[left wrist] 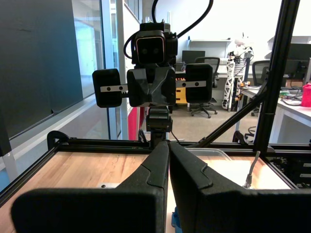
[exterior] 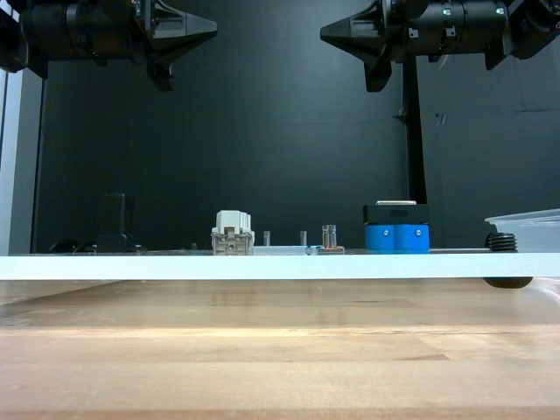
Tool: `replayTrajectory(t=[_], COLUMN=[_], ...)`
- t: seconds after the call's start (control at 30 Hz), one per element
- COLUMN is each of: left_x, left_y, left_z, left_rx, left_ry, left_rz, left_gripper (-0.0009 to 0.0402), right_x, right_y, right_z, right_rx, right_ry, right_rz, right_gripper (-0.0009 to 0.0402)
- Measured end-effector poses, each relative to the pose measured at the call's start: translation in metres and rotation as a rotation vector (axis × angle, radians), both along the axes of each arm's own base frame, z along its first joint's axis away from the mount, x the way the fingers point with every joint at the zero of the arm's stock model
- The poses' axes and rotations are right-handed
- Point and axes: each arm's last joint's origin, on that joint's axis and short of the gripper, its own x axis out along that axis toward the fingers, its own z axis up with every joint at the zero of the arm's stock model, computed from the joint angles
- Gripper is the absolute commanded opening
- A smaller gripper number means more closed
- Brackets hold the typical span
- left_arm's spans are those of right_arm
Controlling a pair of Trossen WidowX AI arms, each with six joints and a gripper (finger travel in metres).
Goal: Pick the RJ45 connector and install on taskboard
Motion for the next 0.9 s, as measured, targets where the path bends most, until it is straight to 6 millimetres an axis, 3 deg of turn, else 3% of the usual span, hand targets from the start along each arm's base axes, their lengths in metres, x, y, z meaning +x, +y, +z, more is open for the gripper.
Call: replayTrajectory(t=[0.9], left_x=[0.0], left_y=[0.0], left_z=[0.0], left_rx=[0.0], left_ry=[0.0], left_rz=[0.0], left_gripper=[0.0], right_x=[0.001], right_y=[0.002], right_z=[0.0014], right_rx=[0.009], right_ry=[0.02], right_rz=[0.009], right_gripper=[0.0])
